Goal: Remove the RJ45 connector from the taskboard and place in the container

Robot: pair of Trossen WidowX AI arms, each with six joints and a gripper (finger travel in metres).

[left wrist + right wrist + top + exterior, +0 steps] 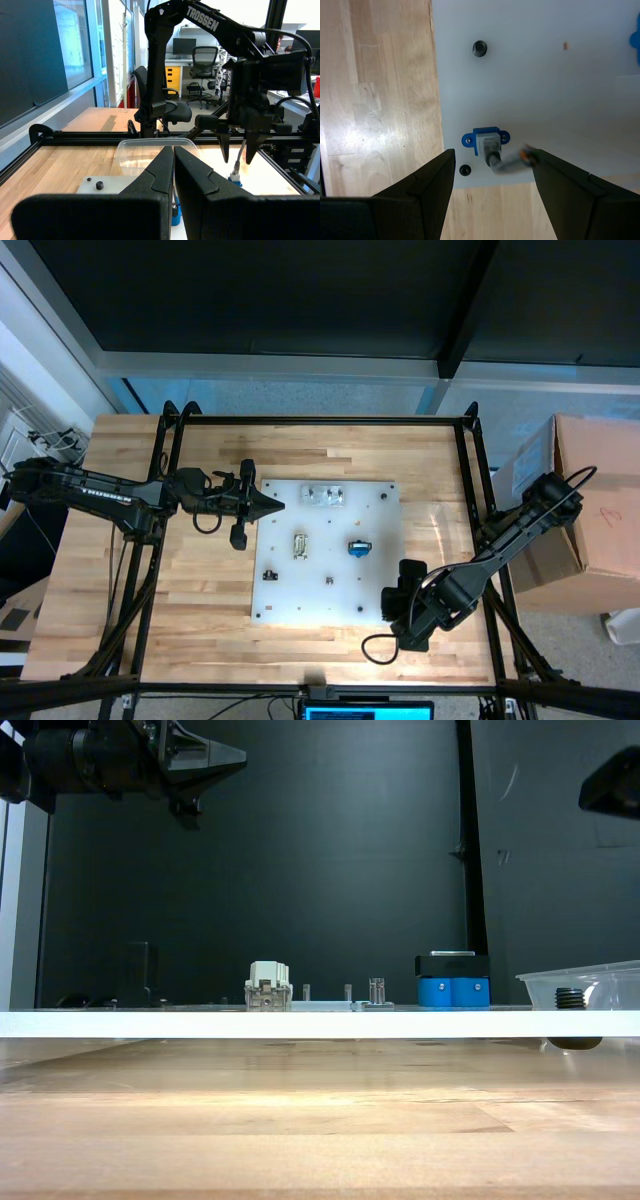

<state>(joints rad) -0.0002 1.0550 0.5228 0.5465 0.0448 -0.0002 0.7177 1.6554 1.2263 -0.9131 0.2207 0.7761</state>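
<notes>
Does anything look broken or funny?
Yes: the cable on the plug is a short stub, frayed at its end. The plug sits in its blue seat under the open right jaws. The shut left jaws hover at the board's left edge.

The right claw (238, 152), fingers parted, hangs over the grey RJ45 connector (490, 144) plugged into its blue holder (467, 139), with bare white board (545, 90) either side and one small black screw (465, 170) just beside, while the left claw (272, 506), fingers together, hovers well apart.
</notes>
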